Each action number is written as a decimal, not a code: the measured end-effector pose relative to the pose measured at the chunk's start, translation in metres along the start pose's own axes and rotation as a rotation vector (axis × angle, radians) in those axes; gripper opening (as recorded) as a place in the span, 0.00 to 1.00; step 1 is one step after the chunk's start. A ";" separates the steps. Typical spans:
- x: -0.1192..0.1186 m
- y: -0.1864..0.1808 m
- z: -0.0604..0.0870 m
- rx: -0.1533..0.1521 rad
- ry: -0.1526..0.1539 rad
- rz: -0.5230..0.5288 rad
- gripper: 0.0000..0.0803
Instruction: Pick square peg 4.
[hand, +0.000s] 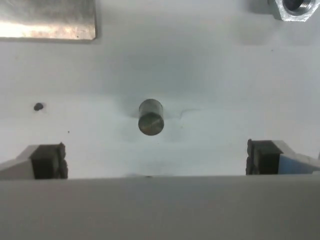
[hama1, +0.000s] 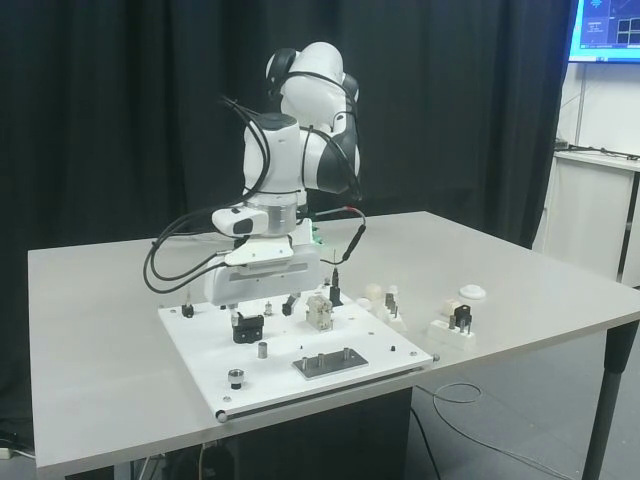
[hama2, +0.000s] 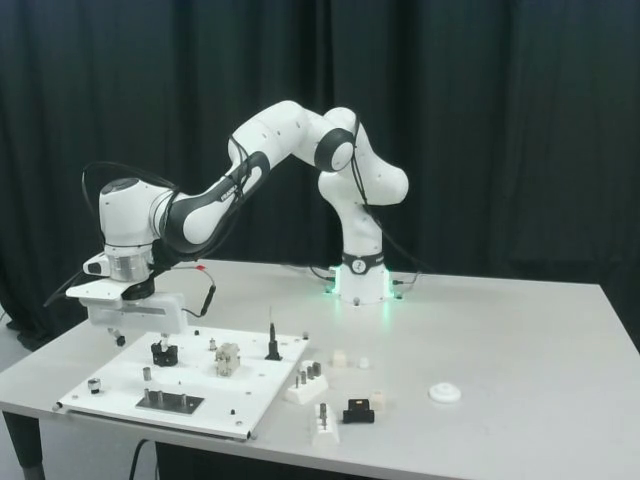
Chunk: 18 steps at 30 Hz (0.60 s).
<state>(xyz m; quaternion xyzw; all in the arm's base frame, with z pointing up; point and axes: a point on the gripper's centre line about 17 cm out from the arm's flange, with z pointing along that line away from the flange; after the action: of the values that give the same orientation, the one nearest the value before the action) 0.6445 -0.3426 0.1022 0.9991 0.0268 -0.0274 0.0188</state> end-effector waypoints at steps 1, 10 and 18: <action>0.000 0.000 0.000 -0.001 -0.001 -0.001 1.00; -0.001 0.003 -0.002 -0.007 -0.003 -0.002 1.00; -0.003 0.003 -0.007 -0.004 -0.005 -0.001 1.00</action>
<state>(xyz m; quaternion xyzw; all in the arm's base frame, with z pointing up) 0.6420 -0.3456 0.1094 0.9990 0.0275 -0.0300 0.0208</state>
